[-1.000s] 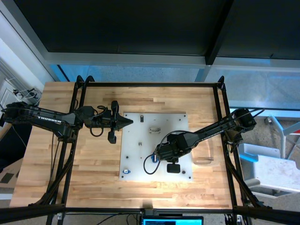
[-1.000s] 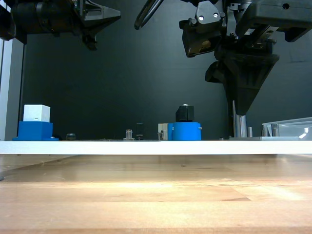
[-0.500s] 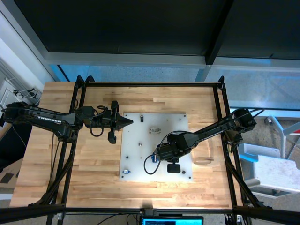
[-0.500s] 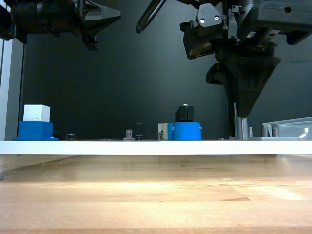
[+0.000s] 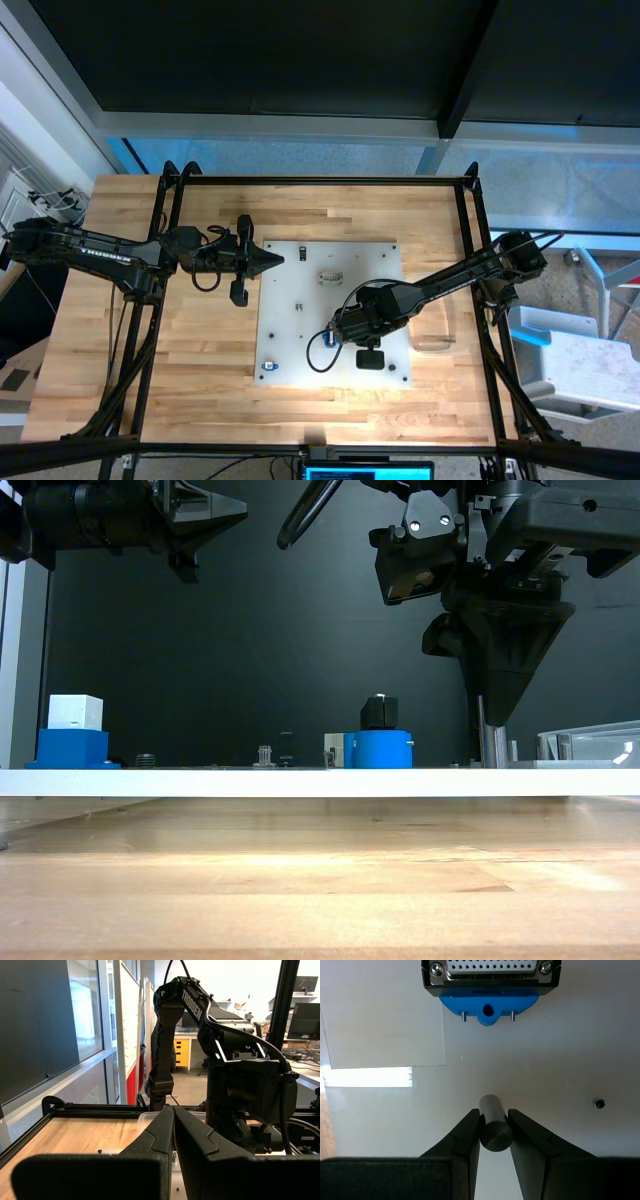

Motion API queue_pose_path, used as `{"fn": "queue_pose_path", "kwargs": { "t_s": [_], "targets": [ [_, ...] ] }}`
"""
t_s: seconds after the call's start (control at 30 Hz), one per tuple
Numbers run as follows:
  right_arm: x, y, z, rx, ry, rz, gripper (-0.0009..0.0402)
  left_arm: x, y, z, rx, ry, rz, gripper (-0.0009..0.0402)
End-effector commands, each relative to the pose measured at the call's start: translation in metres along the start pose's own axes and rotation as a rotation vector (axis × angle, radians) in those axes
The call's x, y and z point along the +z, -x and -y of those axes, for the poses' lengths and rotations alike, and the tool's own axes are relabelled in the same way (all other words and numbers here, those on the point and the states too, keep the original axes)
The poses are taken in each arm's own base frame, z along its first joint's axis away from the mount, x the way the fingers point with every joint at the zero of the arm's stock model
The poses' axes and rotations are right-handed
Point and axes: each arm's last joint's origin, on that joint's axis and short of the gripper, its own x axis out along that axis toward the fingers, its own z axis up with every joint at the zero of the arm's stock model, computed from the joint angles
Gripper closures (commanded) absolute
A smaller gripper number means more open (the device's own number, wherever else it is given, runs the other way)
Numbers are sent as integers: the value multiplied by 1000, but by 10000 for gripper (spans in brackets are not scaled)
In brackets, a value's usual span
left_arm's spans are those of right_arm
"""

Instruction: Pick the 16mm cylinder and place it in the taskboard

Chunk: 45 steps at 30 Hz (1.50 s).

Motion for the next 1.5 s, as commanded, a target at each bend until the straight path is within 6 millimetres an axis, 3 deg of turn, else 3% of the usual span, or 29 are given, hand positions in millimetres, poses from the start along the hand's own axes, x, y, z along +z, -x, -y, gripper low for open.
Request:
{"fn": "queue_pose_path", "kwargs": {
  "t_s": [0.03,0.8,1.5],
  "targets": [
    [-1,-1,0,0,0,-1,370,0,0,0,0,0,0,393],
    [-4,-10,1,5,18,11,365,0,0,0,0,0,0,393],
    [-5,-9,-2,8,32,11,222,0,0,0,0,0,0,393]
  ]
}}
